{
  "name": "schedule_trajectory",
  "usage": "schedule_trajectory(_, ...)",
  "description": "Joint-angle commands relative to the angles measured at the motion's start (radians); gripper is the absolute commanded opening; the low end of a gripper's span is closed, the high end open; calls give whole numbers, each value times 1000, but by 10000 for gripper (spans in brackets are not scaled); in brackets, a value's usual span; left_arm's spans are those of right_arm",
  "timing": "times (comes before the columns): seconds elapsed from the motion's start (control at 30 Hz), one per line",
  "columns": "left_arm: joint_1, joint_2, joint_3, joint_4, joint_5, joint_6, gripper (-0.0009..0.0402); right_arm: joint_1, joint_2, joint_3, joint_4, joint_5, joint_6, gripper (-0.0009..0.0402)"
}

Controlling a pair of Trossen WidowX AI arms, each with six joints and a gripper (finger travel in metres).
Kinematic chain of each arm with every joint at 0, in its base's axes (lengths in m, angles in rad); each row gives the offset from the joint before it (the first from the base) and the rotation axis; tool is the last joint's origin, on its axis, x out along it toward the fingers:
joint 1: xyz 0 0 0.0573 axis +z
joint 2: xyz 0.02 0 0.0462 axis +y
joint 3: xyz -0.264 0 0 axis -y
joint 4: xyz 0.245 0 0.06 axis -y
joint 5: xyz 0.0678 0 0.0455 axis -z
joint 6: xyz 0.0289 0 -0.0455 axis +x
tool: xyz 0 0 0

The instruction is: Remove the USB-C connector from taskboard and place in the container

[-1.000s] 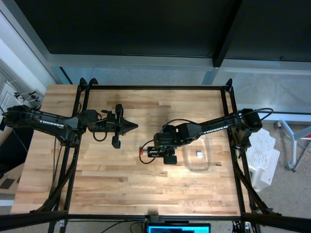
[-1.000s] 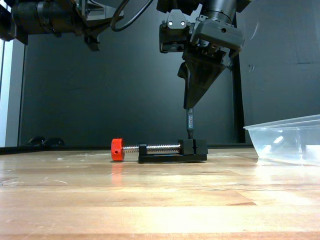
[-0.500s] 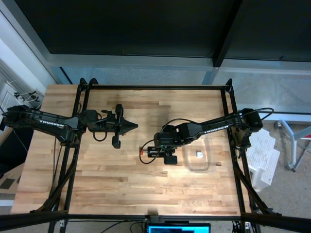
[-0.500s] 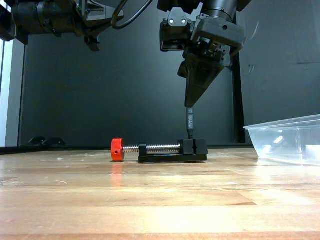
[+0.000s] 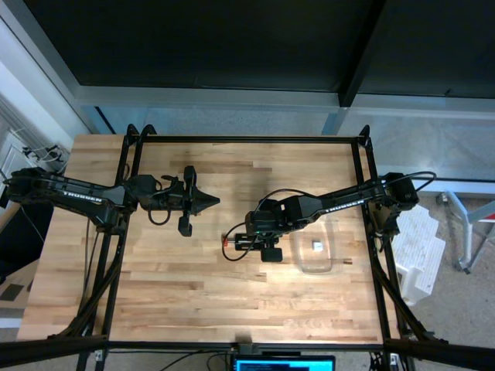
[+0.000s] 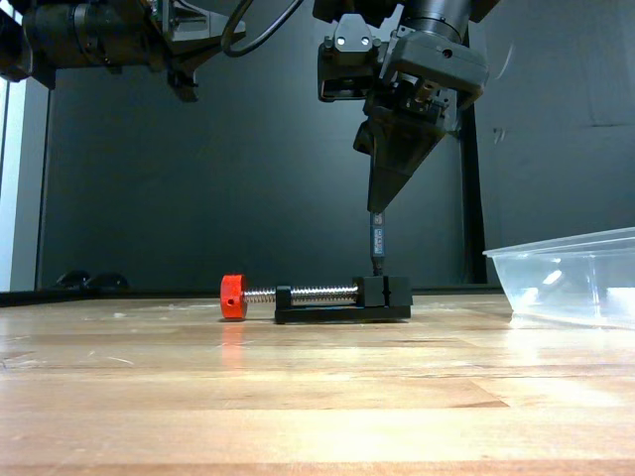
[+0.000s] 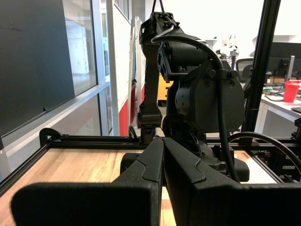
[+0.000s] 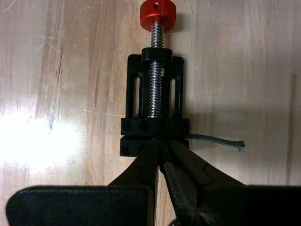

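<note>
bare table [image 6: 298, 397] lay between taskboard [image 6: 342, 297] and container [image 6: 571, 273]; right gripper [image 6: 376, 211], pinching usb-c connector [image 6: 376, 243], topped the taskboard; left gripper [image 5: 215, 201] hung well apart.

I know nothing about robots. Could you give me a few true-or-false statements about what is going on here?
1. The right gripper is shut on the USB-C connector. True.
2. The USB-C connector lies in the container. False: it stands upright on the taskboard.
3. A small white piece sits in the container. True.
4. The left gripper grips the red knob. False: it hangs shut above the table, apart from the taskboard.
</note>
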Motion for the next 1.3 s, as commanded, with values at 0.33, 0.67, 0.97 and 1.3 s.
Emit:
schedule_trajectory(0.33, 0, 0, 0, 0, 0, 0, 0, 0, -42, 2, -11, 4, 0, 4)
schedule_trajectory(0.67, 0, 0, 0, 0, 0, 0, 0, 1, -62, 2, -20, 3, 3, 4)
schedule_trajectory(0.97, 0, 0, 0, 1, 0, 0, 0, 25, -143, -16, -92, 3, 3, 4)
schedule_trajectory(1.3, 0, 0, 0, 0, 0, 0, 0, 61, -325, -205, -108, 3, 70, 4)
